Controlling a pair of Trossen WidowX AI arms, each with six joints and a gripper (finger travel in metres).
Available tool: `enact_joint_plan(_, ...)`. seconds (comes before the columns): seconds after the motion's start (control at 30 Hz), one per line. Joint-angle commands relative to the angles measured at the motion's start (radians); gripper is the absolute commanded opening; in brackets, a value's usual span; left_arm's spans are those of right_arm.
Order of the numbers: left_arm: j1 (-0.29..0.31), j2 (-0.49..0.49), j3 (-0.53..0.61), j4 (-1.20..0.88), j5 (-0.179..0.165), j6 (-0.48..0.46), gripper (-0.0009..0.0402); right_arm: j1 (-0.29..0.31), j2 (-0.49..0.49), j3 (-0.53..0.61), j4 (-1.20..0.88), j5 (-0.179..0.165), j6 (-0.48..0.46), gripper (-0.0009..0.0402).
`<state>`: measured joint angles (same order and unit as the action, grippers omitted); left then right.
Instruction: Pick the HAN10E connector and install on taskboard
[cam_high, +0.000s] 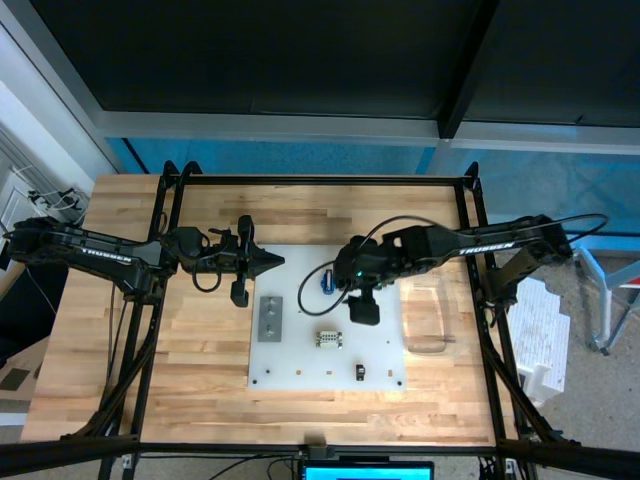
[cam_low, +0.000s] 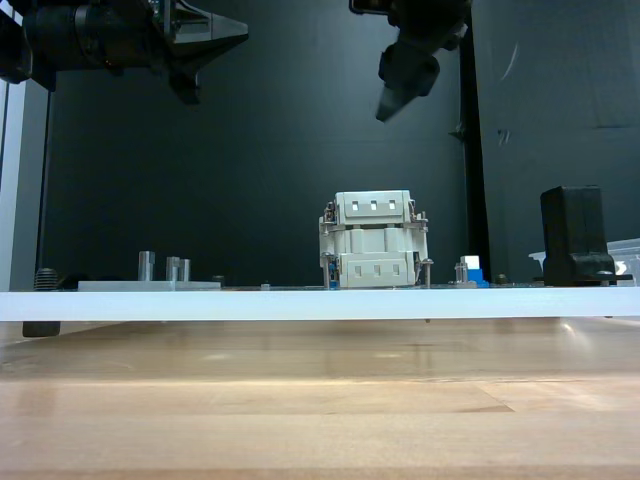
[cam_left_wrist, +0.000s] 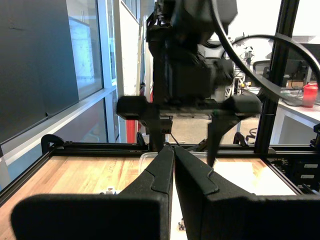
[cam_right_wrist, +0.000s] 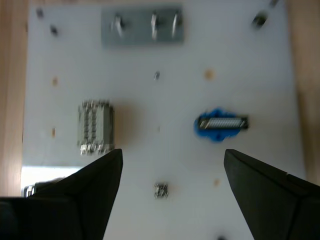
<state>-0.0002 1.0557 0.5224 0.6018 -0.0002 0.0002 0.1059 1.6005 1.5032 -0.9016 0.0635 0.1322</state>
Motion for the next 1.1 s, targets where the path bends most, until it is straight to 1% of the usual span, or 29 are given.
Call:
enact_joint_plan(0.03, 0.000, 0.000, 0.000, 0.000, 0.000, 0.000, 0.0001, -0.031, -0.058, -0.061, 0.125, 0.000, -0.023, 0.0247)
enact_joint_plan(0.2, 0.000, 0.000, 0.000, 0.000, 0.000, 0.000, 0.0001, -0.066, -0.144, -0.165, 0.301, -0.005, -0.054, 0.0189)
enact_joint_plan(0.37, 0.000, 0.000, 0.000, 0.000, 0.000, 0.000, 0.0001, -0.076, -0.217, -0.251, 0.447, -0.006, -0.087, 0.0124)
enact_joint_plan(0.47, 0.000, 0.000, 0.000, 0.000, 0.000, 0.000, 0.0001, -0.082, -0.249, -0.301, 0.542, -0.010, -0.092, 0.0087)
enact_joint_plan(0.57, 0.000, 0.000, 0.000, 0.000, 0.000, 0.000, 0.0001, -0.095, -0.271, -0.345, 0.631, -0.027, -0.091, 0.0052)
enact_joint_plan(0.67, 0.000, 0.000, 0.000, 0.000, 0.000, 0.000, 0.0001, -0.108, -0.285, -0.397, 0.740, -0.071, -0.088, 0.0021)
enact_joint_plan(0.73, 0.000, 0.000, 0.000, 0.000, 0.000, 0.000, 0.0001, -0.113, -0.294, -0.425, 0.798, -0.090, -0.088, 0.0003)
enact_joint_plan(0.77, 0.000, 0.000, 0.000, 0.000, 0.000, 0.000, 0.0001, -0.113, -0.297, -0.438, 0.825, -0.091, -0.089, -0.0003)
enact_joint_plan(0.87, 0.000, 0.000, 0.000, 0.000, 0.000, 0.000, 0.0001, -0.115, -0.299, -0.460, 0.883, -0.090, -0.089, 0.0003)
enact_joint_plan(1.0, 0.000, 0.000, 0.000, 0.000, 0.000, 0.000, 0.0001, -0.116, -0.299, -0.476, 0.949, -0.091, -0.097, -0.0001)
enact_joint_plan(1.1, 0.000, 0.000, 0.000, 0.000, 0.000, 0.000, 0.0001, -0.117, -0.299, -0.509, 1.035, -0.091, -0.095, 0.0000)
